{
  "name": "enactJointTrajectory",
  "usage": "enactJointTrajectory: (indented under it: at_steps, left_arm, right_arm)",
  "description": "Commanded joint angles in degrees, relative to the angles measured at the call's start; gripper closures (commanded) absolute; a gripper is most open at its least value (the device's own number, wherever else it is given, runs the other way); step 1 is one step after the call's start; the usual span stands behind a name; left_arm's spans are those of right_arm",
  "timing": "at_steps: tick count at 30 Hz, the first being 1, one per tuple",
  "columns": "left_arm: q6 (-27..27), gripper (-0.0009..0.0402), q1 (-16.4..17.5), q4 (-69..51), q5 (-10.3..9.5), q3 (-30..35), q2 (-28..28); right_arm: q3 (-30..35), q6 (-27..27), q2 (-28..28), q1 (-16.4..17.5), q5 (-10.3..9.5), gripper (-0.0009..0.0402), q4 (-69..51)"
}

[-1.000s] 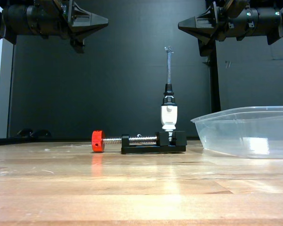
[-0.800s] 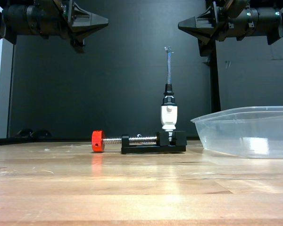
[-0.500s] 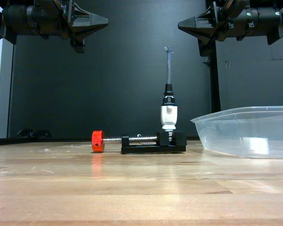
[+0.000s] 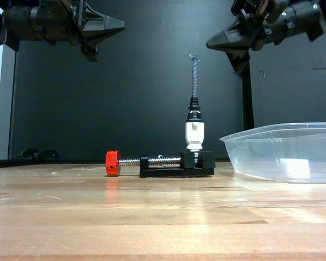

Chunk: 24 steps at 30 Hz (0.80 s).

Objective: Remove the power plug from the receptacle and place in the container

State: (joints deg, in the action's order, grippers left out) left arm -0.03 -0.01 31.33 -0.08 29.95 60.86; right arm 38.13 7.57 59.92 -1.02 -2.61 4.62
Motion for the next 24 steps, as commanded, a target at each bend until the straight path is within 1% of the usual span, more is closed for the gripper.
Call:
enactJointTrajectory:
  at_steps: [1, 3, 4, 6, 8, 11, 12, 16, 18, 19, 21, 23, 24]
  left_arm:
    - [0.02, 0.0393, 0.00, 0.02, 0.02, 0.00, 0.00]
    - [0.02, 0.0393, 0.00, 0.02, 0.04, 0.00, 0.00]
    - [0.02, 0.0393, 0.02, 0.02, 0.04, 0.00, 0.00]
    - [0.02, 0.0393, 0.00, 0.04, 0.04, 0.00, 0.00]
    - [0.02, 0.0393, 0.02, 0.02, 0.02, 0.00, 0.00]
    - [0.04, 0.0393, 0.02, 0.02, 0.04, 0.00, 0.00]
    - [0.02, 0.0393, 0.00, 0.02, 0.04, 0.00, 0.00]
    - [0.02, 0.0393, 0.00, 0.02, 0.04, 0.00, 0.00]
    - [0.02, 0.0393, 0.00, 0.02, 0.04, 0.00, 0.00]
    - [0.02, 0.0393, 0.02, 0.02, 0.04, 0.00, 0.00]
    - [0.02, 0.0393, 0.00, 0.02, 0.02, 0.00, 0.00]
    - [0.02, 0.0393, 0.00, 0.02, 0.04, 0.00, 0.00]
    - [0.02, 0.0393, 0.02, 0.02, 0.04, 0.00, 0.00]
  right_arm:
    - [5.60, 0.20, 1.40, 1.01, 0.11, 0.0393, -13.03]
    - [9.01, 0.79, 3.06, 1.88, 0.42, 0.0393, -20.06]
    - [10.54, 0.92, 4.02, 2.38, 0.90, 0.0393, -23.04]
    - [13.27, 0.96, 6.16, 3.76, 2.32, 0.0393, -28.02]
    - [15.80, 0.98, 8.09, 5.29, 4.24, 0.0393, -32.26]
    - [19.19, 1.64, 11.32, 7.45, 6.01, 0.0393, -36.74]
    - [20.24, 2.27, 12.31, 8.00, 6.29, 0.0393, -38.01]
    - [24.11, 4.22, 16.26, 9.22, 6.32, 0.0393, -41.90]
    - [26.18, 4.59, 18.56, 9.60, 7.28, 0.0391, -43.98]
    - [27.19, 4.57, 19.50, 9.79, 7.72, 0.0388, -45.05]
    - [29.05, 4.57, 21.53, 10.01, 7.82, 0.0374, -46.27]
    - [30.80, 4.57, 23.45, 10.25, 8.24, 0.0349, -47.06]
    - [31.54, 4.57, 24.20, 10.34, 9.01, 0.0333, -47.41]
